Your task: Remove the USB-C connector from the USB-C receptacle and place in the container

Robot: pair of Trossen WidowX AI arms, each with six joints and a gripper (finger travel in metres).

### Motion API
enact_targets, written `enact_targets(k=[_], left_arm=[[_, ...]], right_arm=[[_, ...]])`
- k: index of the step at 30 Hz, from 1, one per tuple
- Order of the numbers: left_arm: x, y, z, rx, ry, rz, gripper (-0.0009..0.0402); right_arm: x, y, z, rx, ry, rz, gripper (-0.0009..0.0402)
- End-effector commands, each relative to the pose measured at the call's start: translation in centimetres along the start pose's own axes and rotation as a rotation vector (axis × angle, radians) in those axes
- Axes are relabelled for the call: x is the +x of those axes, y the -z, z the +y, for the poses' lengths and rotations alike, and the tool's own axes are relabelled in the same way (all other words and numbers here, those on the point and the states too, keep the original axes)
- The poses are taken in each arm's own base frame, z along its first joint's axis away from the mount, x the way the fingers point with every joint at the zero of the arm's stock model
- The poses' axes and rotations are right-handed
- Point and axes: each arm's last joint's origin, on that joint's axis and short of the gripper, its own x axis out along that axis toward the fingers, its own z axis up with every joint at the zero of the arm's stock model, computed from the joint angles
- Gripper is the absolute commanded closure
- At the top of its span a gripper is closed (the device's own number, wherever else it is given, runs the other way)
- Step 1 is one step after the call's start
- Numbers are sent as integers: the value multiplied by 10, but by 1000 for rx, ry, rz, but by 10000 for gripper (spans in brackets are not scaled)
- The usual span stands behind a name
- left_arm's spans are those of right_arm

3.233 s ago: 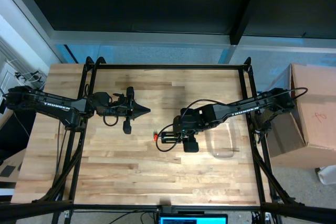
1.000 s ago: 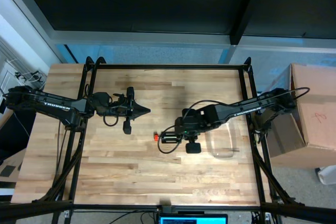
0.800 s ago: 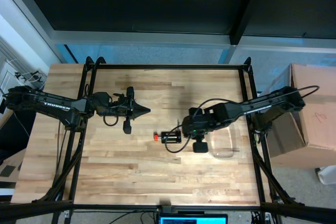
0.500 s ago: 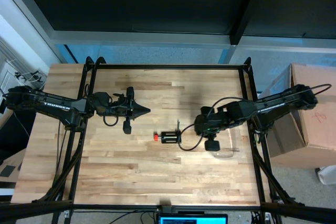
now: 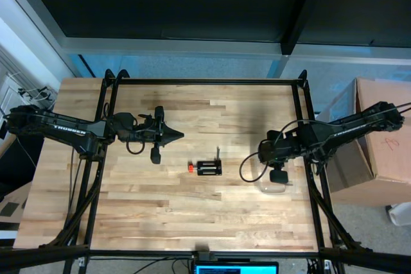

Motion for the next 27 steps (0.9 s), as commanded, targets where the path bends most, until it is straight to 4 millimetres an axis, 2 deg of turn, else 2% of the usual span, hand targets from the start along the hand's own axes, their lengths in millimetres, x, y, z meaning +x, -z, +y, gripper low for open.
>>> enact_targets(k=[1, 7, 12, 21, 24, 27], left_arm=[[0, 0, 0, 0, 0, 0, 393], [0, 0, 0, 0, 0, 0, 393], [0, 0, 0, 0, 0, 0, 393], [0, 0, 0, 0, 0, 0, 393], [0, 0, 0, 0, 0, 0, 393], [0, 0, 0, 0, 0, 0, 393]], right_arm=[[6, 11, 0, 21, 2, 31, 373], [22, 26, 0, 29, 18, 99, 338], [28, 32, -1, 45, 28, 123, 300], [26, 30, -1, 59, 33, 109, 211], [22, 25, 0, 62, 26, 84, 202], [11, 14, 0, 35, 46, -16, 209]])
